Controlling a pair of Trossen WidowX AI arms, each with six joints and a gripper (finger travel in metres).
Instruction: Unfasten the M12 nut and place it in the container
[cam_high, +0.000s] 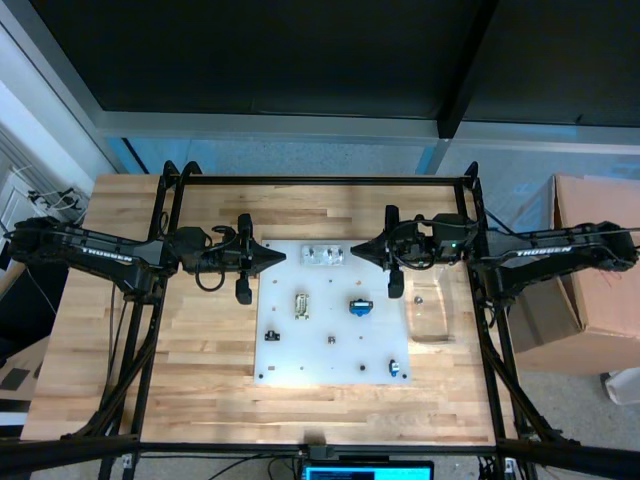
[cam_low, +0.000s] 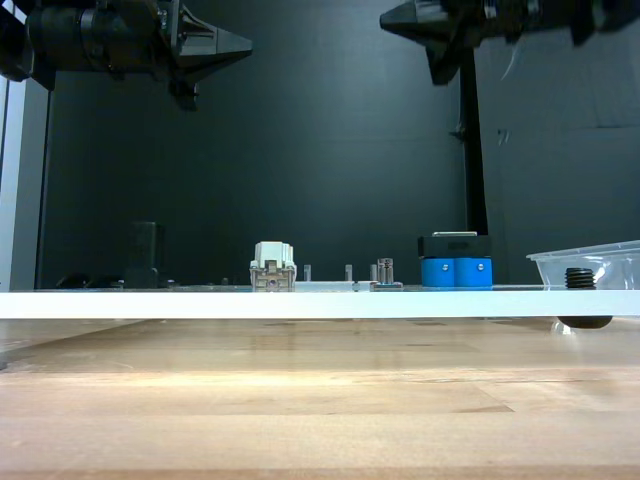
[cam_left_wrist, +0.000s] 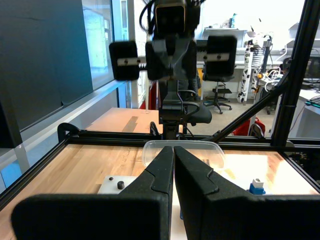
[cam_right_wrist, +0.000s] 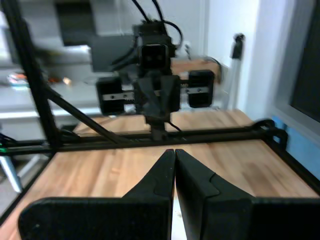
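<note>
Silver nut (cam_high: 419, 297) seems to lie loose inside the clear tray (cam_high: 443, 338); the black stud (cam_low: 580, 278) shows bare ribs. Left gripper (cam_high: 283, 257) and right gripper (cam_high: 353, 250) hang high over the white board (cam_high: 300, 350), tip facing tip, fingers pressed together on nothing.

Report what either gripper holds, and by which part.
Nothing: left gripper and right gripper, both shut empty, hang high over the board's far part. The nut seems to lie in the container.

Matt white board (cam_high: 300, 362) on a grainy wooden table (cam_high: 180, 340) (clear glossy plastic container (cam_high: 440, 335))
</note>
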